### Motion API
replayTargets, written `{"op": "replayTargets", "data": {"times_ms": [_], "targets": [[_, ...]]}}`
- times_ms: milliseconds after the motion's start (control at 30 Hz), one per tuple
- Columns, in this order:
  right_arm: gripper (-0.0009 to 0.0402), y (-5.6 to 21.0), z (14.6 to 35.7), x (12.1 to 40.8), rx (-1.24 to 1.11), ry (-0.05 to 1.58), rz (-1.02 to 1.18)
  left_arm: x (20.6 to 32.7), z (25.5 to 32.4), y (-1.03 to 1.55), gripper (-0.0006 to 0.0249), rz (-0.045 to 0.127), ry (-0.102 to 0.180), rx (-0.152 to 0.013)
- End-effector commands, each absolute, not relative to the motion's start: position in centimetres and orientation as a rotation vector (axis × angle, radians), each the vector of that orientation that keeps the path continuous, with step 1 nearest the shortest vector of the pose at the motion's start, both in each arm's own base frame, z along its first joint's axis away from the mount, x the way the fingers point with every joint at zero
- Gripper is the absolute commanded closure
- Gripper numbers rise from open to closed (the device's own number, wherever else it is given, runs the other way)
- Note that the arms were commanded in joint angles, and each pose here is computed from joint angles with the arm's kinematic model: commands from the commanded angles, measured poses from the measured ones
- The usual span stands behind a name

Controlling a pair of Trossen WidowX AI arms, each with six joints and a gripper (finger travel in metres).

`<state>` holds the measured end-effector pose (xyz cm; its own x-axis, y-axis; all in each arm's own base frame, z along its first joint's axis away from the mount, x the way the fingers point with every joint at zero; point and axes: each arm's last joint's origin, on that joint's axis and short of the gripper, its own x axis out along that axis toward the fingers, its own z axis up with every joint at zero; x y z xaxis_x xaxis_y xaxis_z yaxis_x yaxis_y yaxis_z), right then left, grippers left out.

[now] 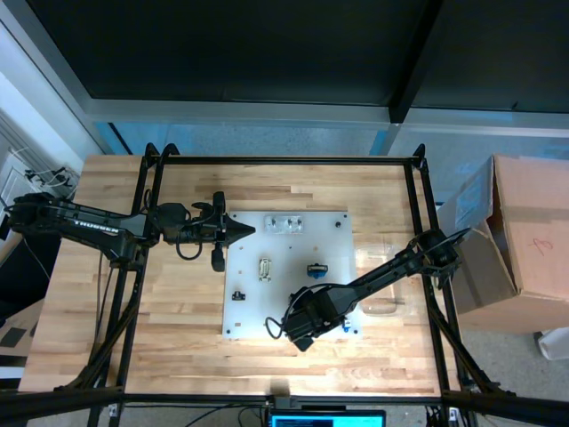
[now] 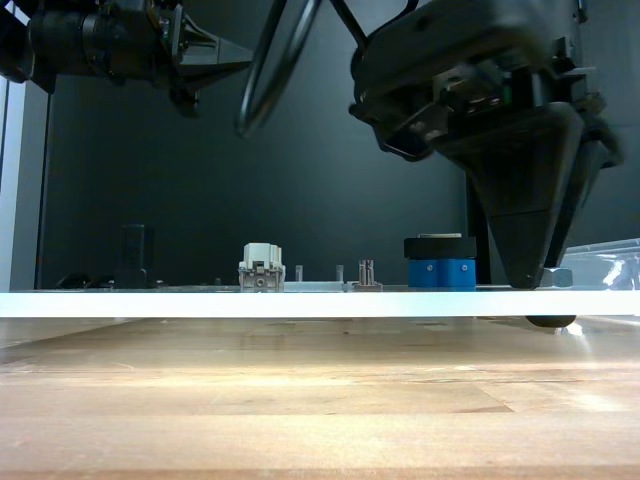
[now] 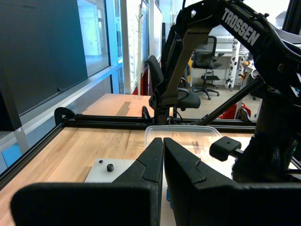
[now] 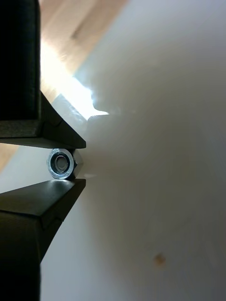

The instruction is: Unfasten the M12 nut and place it in the container

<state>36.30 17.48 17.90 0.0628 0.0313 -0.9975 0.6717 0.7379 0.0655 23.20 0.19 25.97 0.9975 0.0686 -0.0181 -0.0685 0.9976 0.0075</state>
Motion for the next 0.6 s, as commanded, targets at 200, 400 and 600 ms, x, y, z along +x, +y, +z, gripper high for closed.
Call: {"op": "replayTargets", "data": {"times_ms": [200,400,600], "targets": [[0.0378,17.51,17.94,36.30,0.207,1.502,-0.144,23.20,25.97,0.19,0.0243,0.069,0.018,0.007],[0.0377,17.53,17.94,36.35,-0.044,1.498,0.095,23.20,25.97,0.19,0.0243,0.069,0.018,0.007],[0.0378,17.53,17.94,36.34,-0.329,1.466,0.359,23.20,25.97,0.19,0.0243,0.069,0.018,0.007]]}}
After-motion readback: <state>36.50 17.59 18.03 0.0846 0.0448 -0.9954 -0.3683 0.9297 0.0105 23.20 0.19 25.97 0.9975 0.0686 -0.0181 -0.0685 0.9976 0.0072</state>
